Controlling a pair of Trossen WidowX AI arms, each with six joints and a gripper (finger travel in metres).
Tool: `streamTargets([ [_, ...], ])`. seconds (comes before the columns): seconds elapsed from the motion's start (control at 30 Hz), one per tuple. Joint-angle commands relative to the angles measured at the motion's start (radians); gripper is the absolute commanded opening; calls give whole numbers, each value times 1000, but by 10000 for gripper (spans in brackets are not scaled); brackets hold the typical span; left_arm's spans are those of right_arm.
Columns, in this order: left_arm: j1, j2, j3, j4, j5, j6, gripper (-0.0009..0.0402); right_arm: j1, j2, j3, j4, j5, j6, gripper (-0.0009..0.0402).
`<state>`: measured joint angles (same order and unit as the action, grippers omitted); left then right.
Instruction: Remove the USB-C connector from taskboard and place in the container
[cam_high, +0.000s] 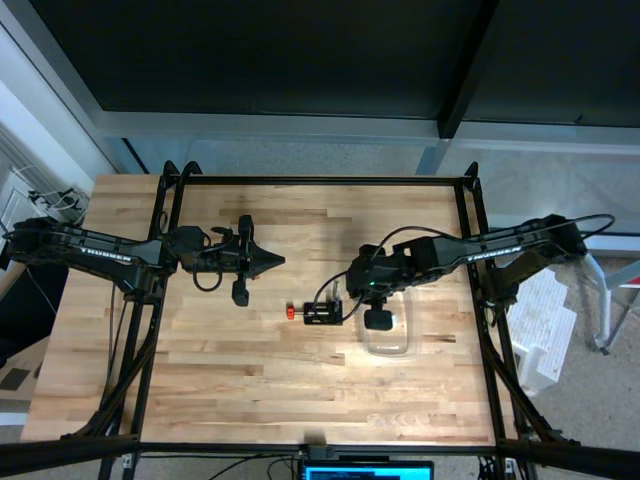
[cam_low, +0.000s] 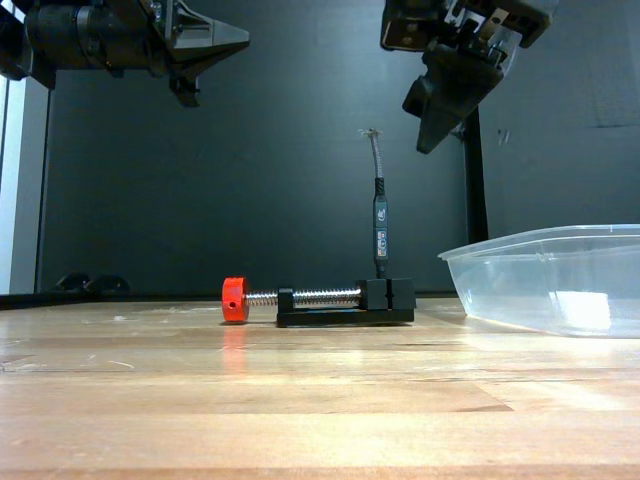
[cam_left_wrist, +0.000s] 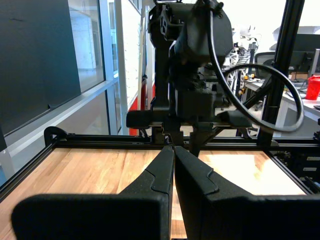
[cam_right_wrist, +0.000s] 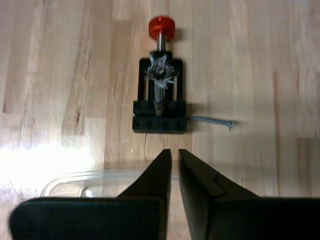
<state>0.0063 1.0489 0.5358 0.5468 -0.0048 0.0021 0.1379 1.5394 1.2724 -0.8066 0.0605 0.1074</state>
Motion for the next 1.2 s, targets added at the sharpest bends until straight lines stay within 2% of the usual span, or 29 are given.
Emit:
streamTargets([
  [0.03,0,0,0,0,0,0,0,2,31,20,-7,5,17,70],
  [0.2,0,0,0,1,0,0,0,3,73,40,-8,3,39,121],
  [0.37,0,0,0,0,0,0,0,5,113,67,-11,4,42,145],
  [0.87,0,0,0,0,0,0,0,7,223,145,-9,0,32,146],
  [1.07,0,0,0,0,0,0,0,7,237,143,9,2,27,146],
  [1.2,0,0,0,1,0,0,0,8,237,141,7,23,25,146],
])
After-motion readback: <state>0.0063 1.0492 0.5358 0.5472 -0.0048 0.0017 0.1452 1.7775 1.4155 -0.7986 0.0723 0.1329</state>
